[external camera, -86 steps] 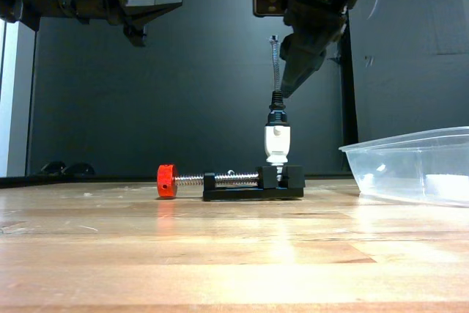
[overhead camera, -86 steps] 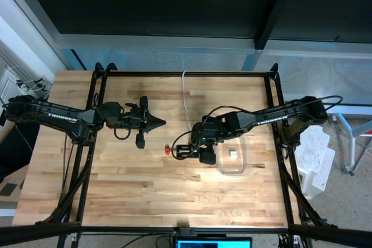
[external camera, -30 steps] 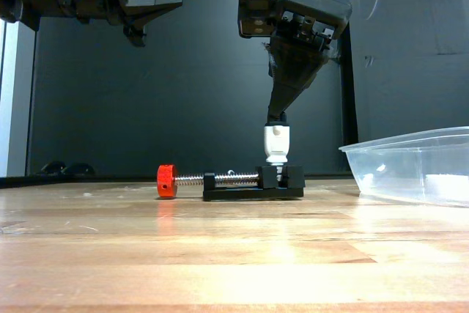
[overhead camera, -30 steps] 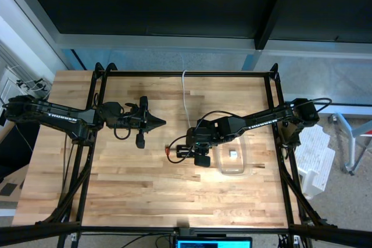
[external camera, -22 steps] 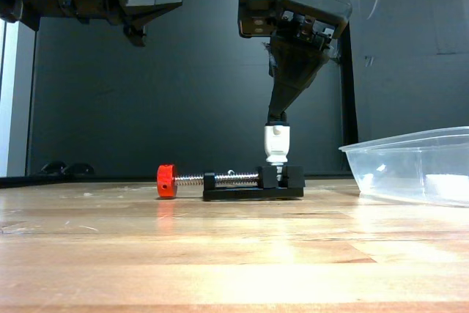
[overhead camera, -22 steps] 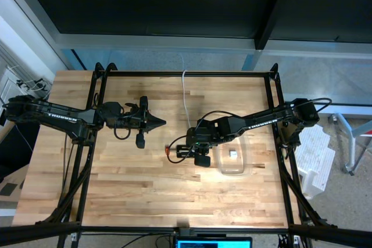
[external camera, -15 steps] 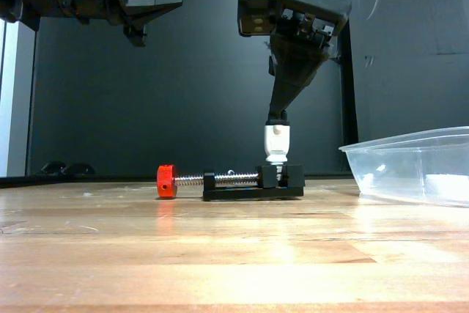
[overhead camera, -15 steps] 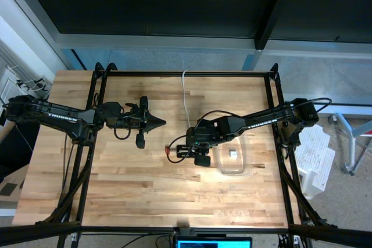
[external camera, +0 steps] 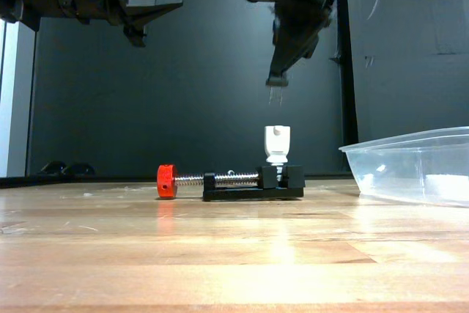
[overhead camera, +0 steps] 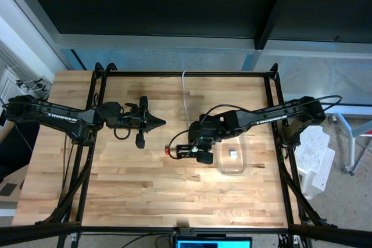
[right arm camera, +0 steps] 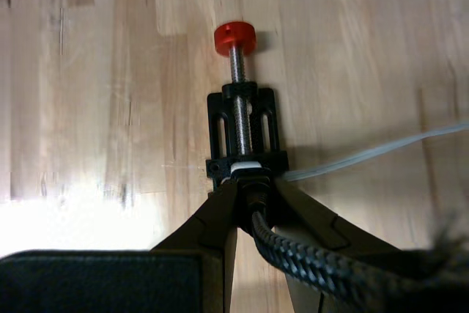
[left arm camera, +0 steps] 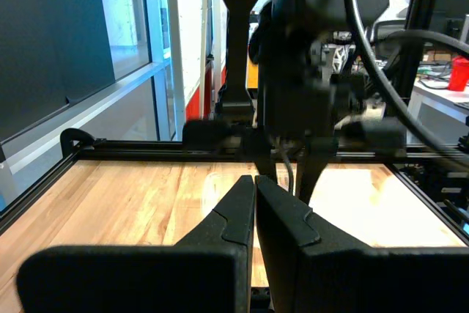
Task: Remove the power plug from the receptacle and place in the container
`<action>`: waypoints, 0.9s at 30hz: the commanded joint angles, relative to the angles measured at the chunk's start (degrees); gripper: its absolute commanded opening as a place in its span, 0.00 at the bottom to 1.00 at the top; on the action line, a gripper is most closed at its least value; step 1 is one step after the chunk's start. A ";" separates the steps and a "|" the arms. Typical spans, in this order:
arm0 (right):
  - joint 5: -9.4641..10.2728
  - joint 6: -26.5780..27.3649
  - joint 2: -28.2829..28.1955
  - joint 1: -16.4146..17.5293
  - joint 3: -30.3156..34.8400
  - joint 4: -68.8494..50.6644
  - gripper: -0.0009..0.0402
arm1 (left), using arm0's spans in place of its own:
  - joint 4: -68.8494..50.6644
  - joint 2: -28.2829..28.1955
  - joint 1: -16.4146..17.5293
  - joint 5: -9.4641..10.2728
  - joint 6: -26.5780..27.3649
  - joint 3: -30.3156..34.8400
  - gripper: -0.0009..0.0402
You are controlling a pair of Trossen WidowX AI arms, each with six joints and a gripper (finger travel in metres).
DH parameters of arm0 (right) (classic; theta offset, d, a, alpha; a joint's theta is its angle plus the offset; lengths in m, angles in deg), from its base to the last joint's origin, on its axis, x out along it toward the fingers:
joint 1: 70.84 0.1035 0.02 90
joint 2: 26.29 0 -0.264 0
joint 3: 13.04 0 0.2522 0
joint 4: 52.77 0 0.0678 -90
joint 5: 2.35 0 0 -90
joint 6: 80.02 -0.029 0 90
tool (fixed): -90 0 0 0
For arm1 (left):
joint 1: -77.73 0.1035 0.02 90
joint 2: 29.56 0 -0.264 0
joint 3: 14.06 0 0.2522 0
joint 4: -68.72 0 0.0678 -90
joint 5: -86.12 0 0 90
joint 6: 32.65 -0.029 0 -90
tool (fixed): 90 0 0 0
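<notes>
The power plug (external camera: 276, 80) hangs in the air above the receptacle, its metal prongs pointing down, with a clear gap to the white socket (external camera: 276, 142). My right gripper (external camera: 278, 71) is shut on it; the right wrist view shows the fingers (right arm camera: 220, 210) closed on the black plug (right arm camera: 253, 197) and its braided cord (right arm camera: 308, 262). The receptacle (right arm camera: 242, 130) sits on the table with its red knob (external camera: 167, 181) to the left. The clear container (overhead camera: 233, 158) lies just right of the receptacle (overhead camera: 181, 150). My left gripper (overhead camera: 161, 123) hovers shut at the left, away from these.
A small white cube (overhead camera: 232, 154) lies inside the container (external camera: 418, 170). The receptacle's long white cable (overhead camera: 185, 94) runs toward the table's far edge. A black frame (overhead camera: 186, 74) borders the wooden table.
My right gripper has risen with the plug, pulling it out of the white socket where it sat half a second ago. The left arm has not moved.
</notes>
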 commanded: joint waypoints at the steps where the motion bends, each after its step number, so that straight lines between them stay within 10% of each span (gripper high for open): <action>1: 0.55 0.04 0.83 0.02 -0.26 -1.42 0.02 | 0.00 -0.04 0.00 -0.02 -0.02 0.02 0.02; 27: 3.04 -7.61 16.52 3.82 -23.34 -4.26 0.02 | 0.02 -0.02 0.00 -0.02 -0.02 0.02 0.02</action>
